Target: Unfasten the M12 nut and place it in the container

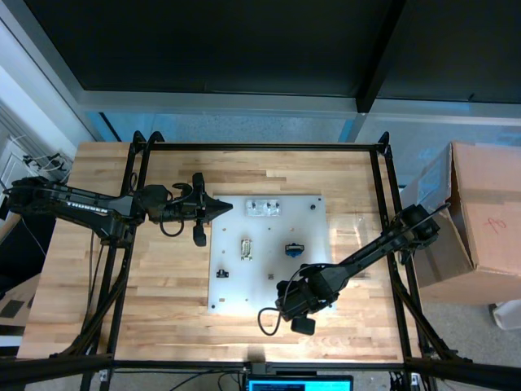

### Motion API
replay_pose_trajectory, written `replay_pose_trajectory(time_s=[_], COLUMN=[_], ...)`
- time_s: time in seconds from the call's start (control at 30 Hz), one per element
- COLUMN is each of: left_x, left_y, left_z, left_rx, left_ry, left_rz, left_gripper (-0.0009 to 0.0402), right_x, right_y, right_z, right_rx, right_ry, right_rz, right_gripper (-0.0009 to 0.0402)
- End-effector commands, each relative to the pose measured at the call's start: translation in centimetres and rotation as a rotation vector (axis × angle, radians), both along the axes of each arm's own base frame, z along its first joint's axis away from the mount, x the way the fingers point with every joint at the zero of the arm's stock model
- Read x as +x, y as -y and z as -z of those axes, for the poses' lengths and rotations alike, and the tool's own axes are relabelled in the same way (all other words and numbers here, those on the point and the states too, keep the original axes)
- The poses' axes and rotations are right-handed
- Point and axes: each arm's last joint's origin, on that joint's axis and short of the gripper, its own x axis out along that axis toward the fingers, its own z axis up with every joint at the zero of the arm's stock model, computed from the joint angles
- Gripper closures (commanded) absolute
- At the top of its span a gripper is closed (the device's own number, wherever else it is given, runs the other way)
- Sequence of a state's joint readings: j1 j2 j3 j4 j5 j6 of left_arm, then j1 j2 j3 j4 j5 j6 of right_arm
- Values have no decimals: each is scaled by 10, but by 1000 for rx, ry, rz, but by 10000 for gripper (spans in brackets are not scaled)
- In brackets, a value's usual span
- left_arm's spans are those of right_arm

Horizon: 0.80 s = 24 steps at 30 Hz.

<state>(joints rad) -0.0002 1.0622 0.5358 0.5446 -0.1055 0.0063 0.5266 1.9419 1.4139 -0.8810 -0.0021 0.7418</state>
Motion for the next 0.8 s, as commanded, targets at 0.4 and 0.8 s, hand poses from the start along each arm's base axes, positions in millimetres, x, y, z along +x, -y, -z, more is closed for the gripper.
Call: replay_pose_trajectory(time_s=[0.4, 0.8], left_x=[0, 0], left_y=[0, 0], left_z=[0, 0], left_rx=[0, 0], left_ry=[0, 1], left_rz=[0, 0], left_gripper=[393, 393], right_x=[-2, -5], right_y=[6, 6], right_z=[-1, -26], right_rx=[-163, -143], right_ry=[39, 13], right_rz=[-1, -4], right_gripper=[394, 393])
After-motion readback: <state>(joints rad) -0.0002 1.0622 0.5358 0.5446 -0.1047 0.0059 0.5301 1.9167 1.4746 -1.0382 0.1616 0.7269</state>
